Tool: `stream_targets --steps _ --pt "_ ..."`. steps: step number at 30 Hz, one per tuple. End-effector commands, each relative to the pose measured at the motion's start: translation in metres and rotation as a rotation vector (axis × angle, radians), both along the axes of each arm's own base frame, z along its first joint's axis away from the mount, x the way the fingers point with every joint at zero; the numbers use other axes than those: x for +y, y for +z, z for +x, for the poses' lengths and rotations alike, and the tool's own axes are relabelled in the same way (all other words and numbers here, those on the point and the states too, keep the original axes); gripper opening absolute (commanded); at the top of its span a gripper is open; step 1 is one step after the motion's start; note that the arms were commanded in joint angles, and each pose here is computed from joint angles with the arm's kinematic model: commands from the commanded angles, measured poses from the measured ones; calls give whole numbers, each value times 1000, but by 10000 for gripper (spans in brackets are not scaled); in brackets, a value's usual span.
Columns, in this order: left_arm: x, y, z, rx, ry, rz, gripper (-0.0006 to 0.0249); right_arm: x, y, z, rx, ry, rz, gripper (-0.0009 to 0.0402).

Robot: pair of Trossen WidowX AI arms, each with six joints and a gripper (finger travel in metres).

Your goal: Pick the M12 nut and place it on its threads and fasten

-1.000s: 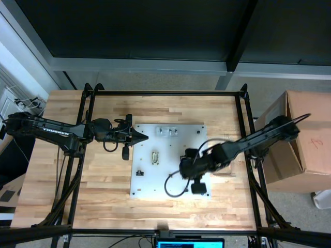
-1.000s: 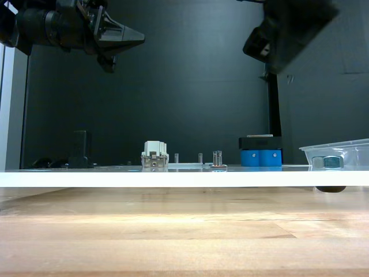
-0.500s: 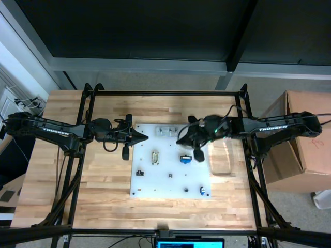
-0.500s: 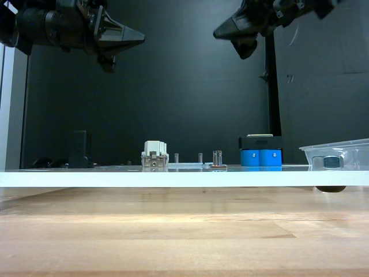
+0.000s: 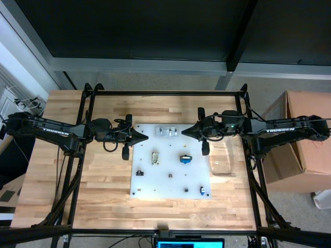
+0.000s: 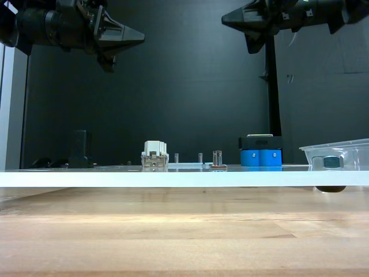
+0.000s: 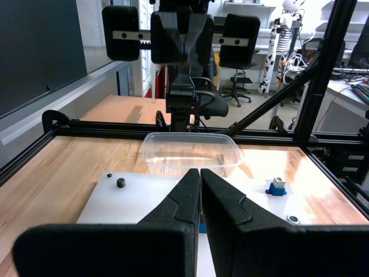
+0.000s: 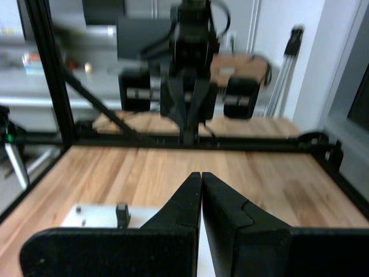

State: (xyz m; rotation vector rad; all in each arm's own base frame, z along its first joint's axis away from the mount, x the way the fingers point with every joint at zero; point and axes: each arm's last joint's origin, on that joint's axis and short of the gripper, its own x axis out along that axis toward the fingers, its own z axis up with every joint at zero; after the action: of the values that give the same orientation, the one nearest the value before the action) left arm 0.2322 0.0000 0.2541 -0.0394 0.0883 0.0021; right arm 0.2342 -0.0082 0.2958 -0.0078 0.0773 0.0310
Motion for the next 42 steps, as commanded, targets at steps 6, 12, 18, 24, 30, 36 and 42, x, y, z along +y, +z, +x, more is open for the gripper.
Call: stream_targets --steps 6,12,18,24,30,36,42 --pt "0 0 0 -1 0 0 0 0 -17 -13 -103 -4 8 0" --pt "0 1 0 -14 0 0 0 0 -27 -15 -111 -8 19 0" --pt "0 11 1 -103 -5 -15 0 -2 -27 -15 -111 -18 25 0" --pt "0 15 0 -144 -6 -35 0 -3 -28 -15 -108 -23 36 0" --pt "-1 15 1 -141 -7 -38 0 -4 -26 -14 -97 -24 55 0" --pt "-1 14 0 -139 -5 -37 0 -4 -16 -12 -106 -24 54 0" --pt "-1 14 0 -137 -5 -37 0 -4 -18 -12 -97 -24 56 0"
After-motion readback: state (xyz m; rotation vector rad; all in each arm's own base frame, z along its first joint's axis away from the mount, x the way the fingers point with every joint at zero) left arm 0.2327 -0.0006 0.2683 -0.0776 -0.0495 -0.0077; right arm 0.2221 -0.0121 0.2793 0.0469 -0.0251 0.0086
